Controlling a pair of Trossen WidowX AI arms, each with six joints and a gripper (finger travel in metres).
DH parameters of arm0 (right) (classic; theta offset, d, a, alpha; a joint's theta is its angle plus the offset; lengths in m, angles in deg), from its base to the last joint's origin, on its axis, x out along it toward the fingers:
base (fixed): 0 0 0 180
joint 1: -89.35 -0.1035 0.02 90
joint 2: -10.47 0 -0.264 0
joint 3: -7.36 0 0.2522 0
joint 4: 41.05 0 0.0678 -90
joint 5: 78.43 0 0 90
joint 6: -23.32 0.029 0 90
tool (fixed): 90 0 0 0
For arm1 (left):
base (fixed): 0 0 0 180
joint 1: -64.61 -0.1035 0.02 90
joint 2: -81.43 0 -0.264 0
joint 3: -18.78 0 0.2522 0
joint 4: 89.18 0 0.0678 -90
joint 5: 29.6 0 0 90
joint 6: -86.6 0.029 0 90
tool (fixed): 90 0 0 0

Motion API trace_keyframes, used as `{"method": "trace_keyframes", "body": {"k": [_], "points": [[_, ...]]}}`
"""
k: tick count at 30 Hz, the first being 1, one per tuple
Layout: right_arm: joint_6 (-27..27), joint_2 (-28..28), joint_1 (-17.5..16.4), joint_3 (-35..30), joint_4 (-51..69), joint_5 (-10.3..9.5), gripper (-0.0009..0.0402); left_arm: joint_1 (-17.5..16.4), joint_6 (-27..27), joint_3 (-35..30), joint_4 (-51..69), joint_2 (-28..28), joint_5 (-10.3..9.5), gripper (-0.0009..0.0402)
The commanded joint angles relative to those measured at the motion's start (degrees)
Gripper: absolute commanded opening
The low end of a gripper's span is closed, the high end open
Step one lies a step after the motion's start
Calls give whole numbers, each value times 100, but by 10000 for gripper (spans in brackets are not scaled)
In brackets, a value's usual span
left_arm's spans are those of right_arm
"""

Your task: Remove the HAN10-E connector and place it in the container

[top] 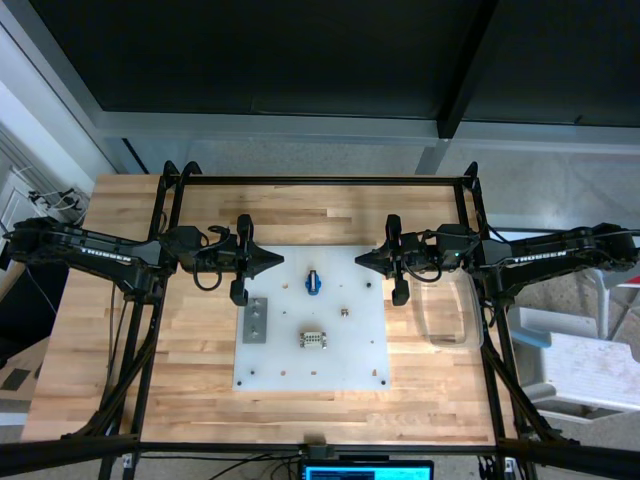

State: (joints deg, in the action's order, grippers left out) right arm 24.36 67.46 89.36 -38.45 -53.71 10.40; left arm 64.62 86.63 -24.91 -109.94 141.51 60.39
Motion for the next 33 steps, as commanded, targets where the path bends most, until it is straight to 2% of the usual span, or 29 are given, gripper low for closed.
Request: {"method": "trace_keyframes", "body": {"k": [1,14,18,25,33], "points": [[4,2,-7,0,-4,-11,0,-2,2,-2,2,2,0,0],[11,2,-7,0,-4,-13,0,-2,0,-2,0,2,0,0],[365,2,-15,-111,127,-48,0,0,0,-2,2,2,0,0],[420,92,-44,-1062,1943,-50,0,0,0,-2,2,2,0,0],[501,549,-173,-2286,3462,-55,0,-2,2,-2,2,2,0,0]]}}
